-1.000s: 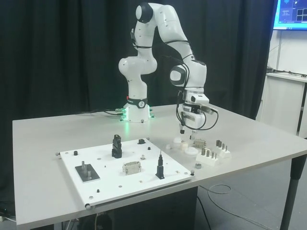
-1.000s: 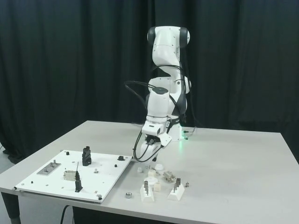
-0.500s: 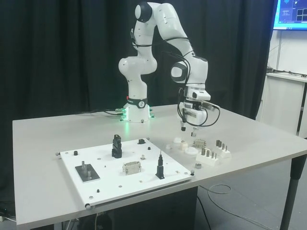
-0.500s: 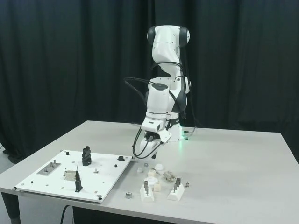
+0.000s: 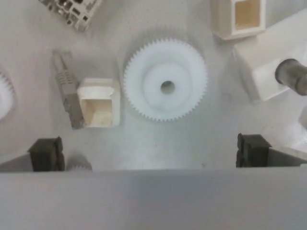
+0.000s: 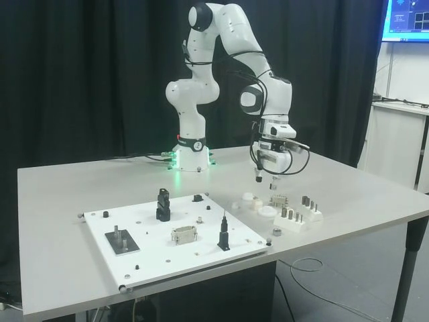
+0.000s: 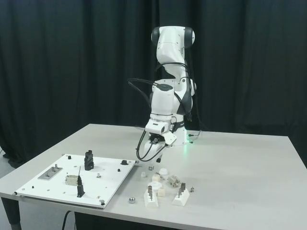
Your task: Pick waterproof.
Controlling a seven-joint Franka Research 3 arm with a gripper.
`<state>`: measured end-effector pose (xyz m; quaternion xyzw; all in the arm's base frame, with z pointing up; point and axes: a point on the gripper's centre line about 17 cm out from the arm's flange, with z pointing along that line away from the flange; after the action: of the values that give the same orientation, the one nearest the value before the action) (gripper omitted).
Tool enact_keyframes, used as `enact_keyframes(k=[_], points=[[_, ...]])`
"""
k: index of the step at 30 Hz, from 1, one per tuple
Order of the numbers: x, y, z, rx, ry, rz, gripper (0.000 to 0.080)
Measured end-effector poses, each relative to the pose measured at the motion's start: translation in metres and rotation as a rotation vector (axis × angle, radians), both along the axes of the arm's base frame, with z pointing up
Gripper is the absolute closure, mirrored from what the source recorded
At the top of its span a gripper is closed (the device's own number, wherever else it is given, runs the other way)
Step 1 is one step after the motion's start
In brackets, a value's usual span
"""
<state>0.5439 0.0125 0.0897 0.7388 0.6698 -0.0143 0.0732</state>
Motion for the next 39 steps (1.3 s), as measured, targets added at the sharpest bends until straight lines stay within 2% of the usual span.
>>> enact_keyframes(k=[11, 39], points=[[0.002, 0.0043, 0.0045, 0.014, 0.004, -0.044, 0.0003], [0.0096, 0.001, 0.0084, 0.017, -0.01, -0.092, 0.0003]])
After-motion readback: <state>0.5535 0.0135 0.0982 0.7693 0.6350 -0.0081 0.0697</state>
